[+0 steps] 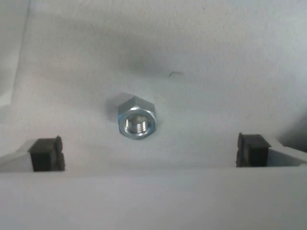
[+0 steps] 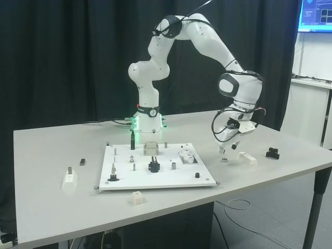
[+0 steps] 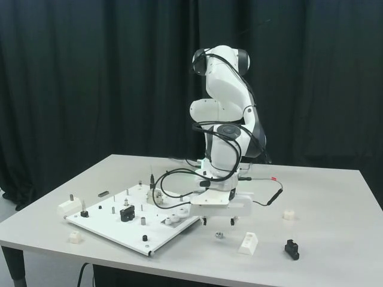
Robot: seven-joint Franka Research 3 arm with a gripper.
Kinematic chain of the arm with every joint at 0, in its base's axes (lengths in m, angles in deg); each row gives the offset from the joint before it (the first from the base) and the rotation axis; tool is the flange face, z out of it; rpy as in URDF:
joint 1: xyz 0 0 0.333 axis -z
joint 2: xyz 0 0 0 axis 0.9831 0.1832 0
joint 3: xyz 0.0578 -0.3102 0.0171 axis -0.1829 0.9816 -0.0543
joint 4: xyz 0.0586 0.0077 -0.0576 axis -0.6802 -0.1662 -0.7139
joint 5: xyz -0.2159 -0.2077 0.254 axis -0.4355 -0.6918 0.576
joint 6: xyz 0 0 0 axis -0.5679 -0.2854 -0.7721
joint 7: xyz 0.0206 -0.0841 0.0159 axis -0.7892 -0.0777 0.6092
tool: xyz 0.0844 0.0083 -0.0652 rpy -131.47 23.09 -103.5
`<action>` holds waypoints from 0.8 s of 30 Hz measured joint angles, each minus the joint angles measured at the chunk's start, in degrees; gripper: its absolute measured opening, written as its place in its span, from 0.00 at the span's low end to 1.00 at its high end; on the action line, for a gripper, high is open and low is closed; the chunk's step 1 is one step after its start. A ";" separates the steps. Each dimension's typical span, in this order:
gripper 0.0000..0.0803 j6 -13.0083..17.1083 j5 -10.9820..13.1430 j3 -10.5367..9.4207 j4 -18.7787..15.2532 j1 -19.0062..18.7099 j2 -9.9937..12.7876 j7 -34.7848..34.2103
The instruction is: Pick bolt 4.
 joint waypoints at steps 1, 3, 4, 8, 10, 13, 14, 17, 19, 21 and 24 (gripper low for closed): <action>1.00 0.21 -0.10 0.01 -0.04 0.01 0.00 0.00; 1.00 0.54 -0.30 0.05 -0.17 0.03 0.00 0.00; 1.00 0.67 -0.49 0.09 -0.25 0.04 0.00 0.01; 1.00 1.41 -1.35 0.29 -0.84 0.14 0.00 1.34; 1.00 1.96 -1.35 0.34 -1.27 0.28 0.00 2.18; 1.00 3.20 -1.33 0.34 -2.17 0.55 -0.07 2.26; 1.00 3.60 -1.32 0.34 -2.53 0.62 -0.12 2.26; 1.00 5.00 -1.17 0.34 -3.85 0.73 -0.57 2.26; 1.00 6.17 -1.00 0.34 -4.91 0.74 -1.02 2.26; 1.00 7.72 -0.86 0.27 -6.15 0.74 -1.53 2.26; 1.00 10.26 -0.83 0.03 -8.23 0.73 -2.42 2.26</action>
